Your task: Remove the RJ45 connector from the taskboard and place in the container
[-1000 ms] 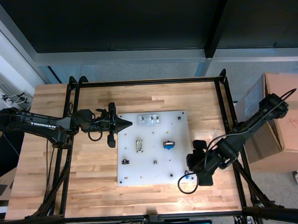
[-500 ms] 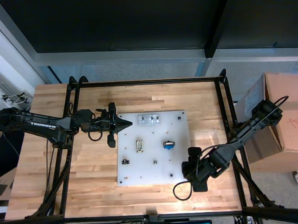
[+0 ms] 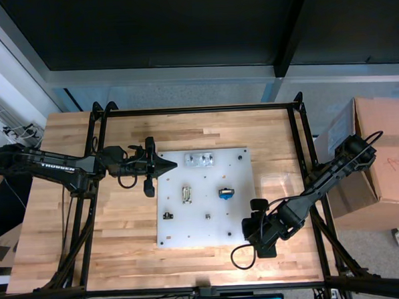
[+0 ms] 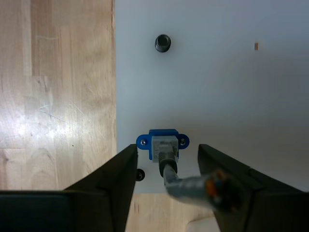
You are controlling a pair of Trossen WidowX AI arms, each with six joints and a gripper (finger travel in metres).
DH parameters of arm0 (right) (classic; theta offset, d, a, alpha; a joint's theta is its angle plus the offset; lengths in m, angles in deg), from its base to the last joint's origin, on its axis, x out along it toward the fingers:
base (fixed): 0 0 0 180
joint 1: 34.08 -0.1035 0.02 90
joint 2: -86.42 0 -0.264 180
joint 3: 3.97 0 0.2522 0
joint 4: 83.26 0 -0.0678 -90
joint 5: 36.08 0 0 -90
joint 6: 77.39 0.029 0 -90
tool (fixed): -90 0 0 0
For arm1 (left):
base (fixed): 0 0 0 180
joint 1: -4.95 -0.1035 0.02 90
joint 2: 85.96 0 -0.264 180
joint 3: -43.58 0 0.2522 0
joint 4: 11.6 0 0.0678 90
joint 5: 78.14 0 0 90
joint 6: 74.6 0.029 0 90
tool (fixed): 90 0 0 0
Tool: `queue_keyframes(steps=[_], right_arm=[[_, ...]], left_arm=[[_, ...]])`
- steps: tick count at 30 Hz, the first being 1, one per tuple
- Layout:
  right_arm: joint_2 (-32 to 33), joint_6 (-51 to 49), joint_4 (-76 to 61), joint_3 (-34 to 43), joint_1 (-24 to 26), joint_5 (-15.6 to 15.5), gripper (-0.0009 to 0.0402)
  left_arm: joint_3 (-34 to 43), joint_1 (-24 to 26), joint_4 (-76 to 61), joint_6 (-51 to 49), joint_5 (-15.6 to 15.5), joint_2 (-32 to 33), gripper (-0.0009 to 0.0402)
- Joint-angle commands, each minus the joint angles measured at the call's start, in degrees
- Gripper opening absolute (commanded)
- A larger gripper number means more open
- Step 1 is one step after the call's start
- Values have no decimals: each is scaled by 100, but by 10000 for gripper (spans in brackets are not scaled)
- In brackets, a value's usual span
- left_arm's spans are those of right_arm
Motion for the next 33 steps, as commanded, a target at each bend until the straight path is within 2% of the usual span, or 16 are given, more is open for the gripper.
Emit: queue_keyframes(steps=[1,13,26,33], right_arm=[[0,-11,4,0,2,9,118],[-22,-35,2,0,17,13,-4],[-385,-39,-411,293,109,81,0],[-505,-66,-535,354,334,125,0]], left_arm=[[2,0,2,2,0,2,0],[2,-2,2,2,0,2,0],[2,-2,2,0,0,2,0],[2,0,2,2,0,2,0]])
